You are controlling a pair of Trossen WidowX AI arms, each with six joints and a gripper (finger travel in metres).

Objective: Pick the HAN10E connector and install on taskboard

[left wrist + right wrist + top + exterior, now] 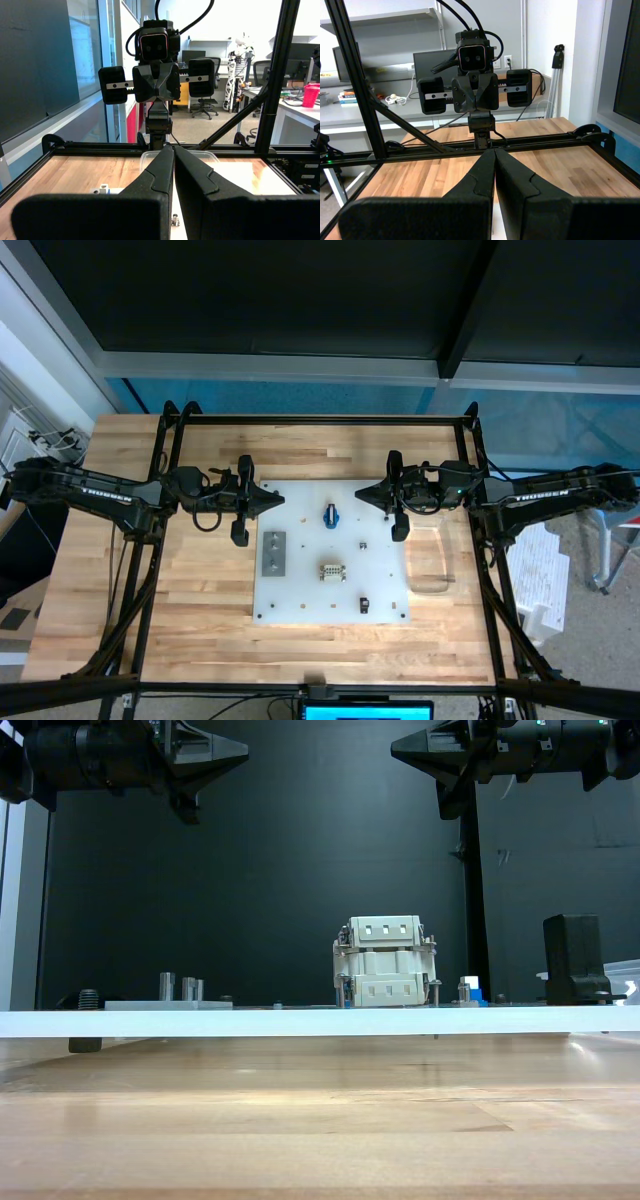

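Two arms: black robot arms reach inward from the left and right edges of a pale wooden table [180, 580], both held high above it.
Left gripper: the left gripper [278, 497] hangs over the far left corner of the board, its fingers pressed together with nothing between them.
Right gripper: the right gripper [361, 492] hangs over the board's far edge, right of the middle, its fingers likewise together and holding nothing.
Board: a large flat white square taskboard [300, 592] lies in the middle of the table.
Connector: the small pale grey-white rectangular HAN10E connector [385, 932] stands just nearer than the board's middle. From table height it shows as the upper tier, stacked on a beige metal-ended socket [385, 988].
Task state: it looks already seated on the socket. Whether it is pressed fully home cannot be told.
Other parts: a grey metal block [273, 552] sits by the board's left edge, and a blue knob [331, 514] near the middle of the far edge.
Tray: a clear plastic tray [432, 560] lies just beside the board's right edge.
Handling: the connector is probably light, stiff moulded plastic with smooth sides that could slip. Its small contacts look easy to bend.
Where to hold: across the two long flat sides, kept level, never on the contact face.
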